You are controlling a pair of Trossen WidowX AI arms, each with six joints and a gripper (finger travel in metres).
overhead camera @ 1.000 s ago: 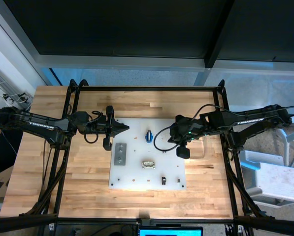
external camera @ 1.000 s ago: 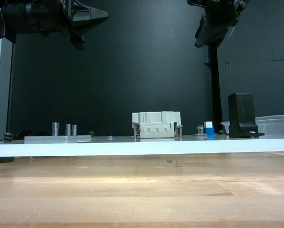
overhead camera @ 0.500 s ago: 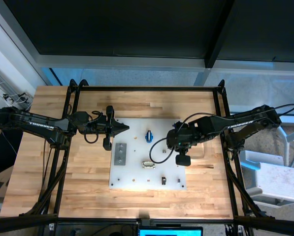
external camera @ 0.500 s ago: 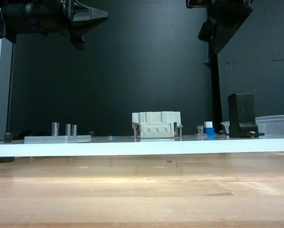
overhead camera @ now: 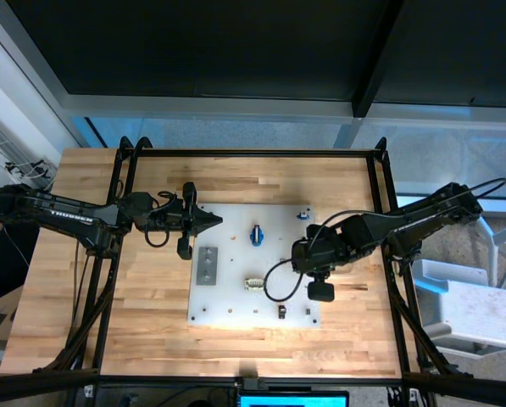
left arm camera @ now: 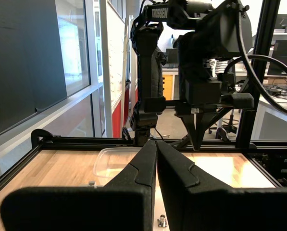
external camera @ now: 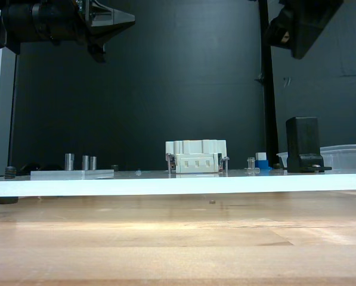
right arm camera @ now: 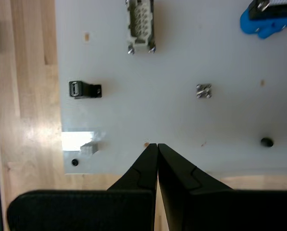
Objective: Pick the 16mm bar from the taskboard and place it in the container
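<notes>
Above large flat white taskboard, shows right claw clenched near right edge, left claw clenched over far-left corner.

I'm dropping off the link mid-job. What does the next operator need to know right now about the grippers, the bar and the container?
Left gripper: shut, empty, held high above the taskboard's far-left edge.
Right gripper: shut, empty, pointing down, high over the board's right side.
Three bars stand in the grey holed block on the board's left; which is the 16mm one I cannot tell.
Container: beside the board's right edge, no bar seen in it.
Done: nothing picked. Left: grasp the bar, carry it to the container, release.
</notes>
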